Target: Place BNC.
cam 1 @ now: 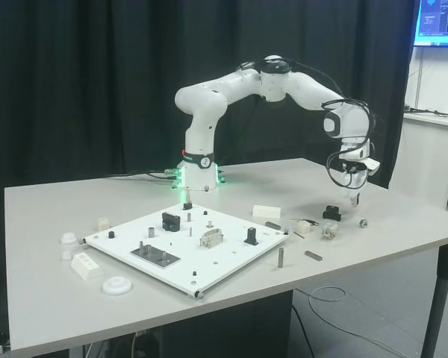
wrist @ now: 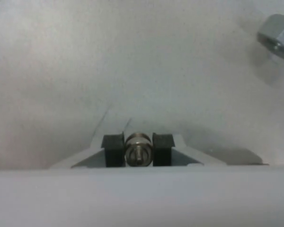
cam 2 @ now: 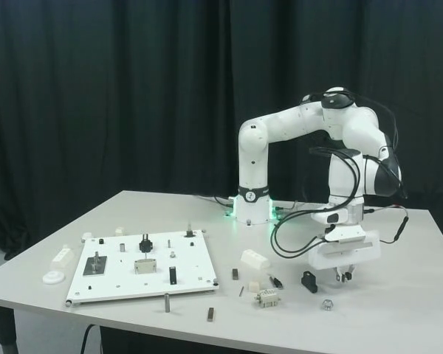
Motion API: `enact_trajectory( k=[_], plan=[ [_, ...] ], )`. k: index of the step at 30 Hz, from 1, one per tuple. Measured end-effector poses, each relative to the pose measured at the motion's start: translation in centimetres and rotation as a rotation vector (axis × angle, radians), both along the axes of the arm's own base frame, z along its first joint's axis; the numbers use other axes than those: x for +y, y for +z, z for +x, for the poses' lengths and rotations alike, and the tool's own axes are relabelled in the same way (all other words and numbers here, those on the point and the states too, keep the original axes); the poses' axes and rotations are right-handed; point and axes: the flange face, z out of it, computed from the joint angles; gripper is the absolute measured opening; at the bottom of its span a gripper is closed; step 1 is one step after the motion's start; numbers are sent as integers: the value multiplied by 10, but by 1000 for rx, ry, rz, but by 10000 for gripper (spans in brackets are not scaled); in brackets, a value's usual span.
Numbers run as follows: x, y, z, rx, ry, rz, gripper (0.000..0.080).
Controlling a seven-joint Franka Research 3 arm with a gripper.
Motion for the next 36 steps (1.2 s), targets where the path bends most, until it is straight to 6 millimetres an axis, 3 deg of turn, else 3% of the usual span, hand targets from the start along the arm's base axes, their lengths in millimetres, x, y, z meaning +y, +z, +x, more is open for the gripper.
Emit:
enact_trajectory(
  k=[29,30,36],
  plan=[
    [9,-19,-5,-2,2,-18,121],
    [9,-19,-5,-2,3,-19,300],
    [9,-18,-4,-2,4,-19,300]
  ],
)
